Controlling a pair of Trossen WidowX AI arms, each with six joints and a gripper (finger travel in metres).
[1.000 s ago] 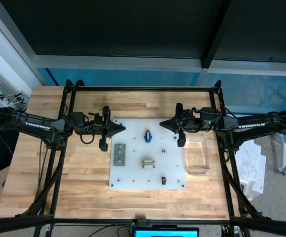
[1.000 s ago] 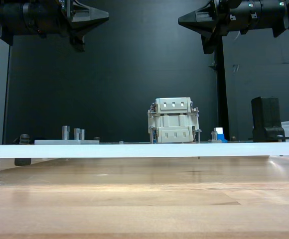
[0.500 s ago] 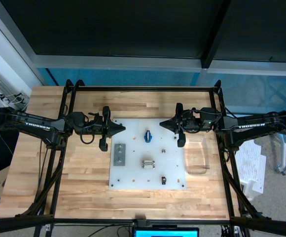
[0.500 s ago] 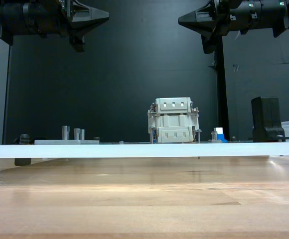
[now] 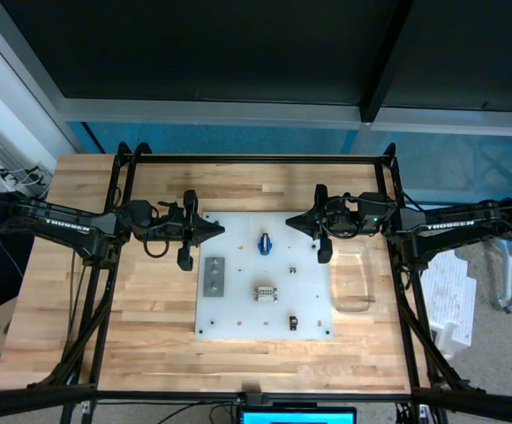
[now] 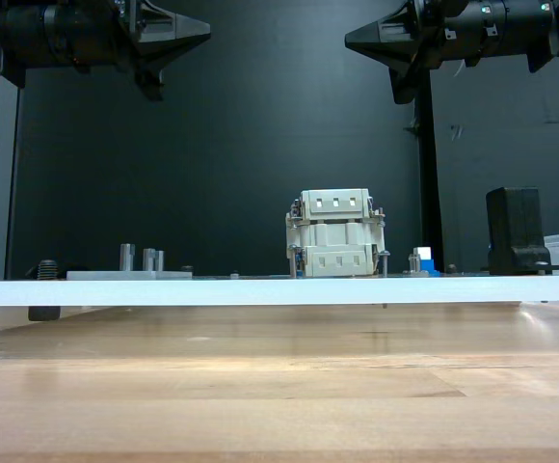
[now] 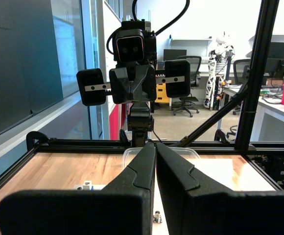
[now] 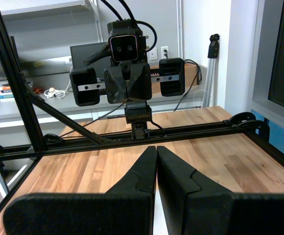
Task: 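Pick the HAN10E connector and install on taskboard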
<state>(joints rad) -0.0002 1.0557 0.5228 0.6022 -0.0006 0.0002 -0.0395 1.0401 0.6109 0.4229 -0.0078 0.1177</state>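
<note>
Beige, one connector (image 5: 266,293), left tool (image 5: 221,230), right tool (image 5: 289,221) aloft

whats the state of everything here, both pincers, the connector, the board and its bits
taskboard: lying flat, white face up
HAN10E connector: standing on the taskboard, ungripped
blue part: upright on the taskboard
left pincer: shut, holding nothing, high over the taskboard's far left corner
right pincer: shut, holding nothing, high over the taskboard's far right side
</note>
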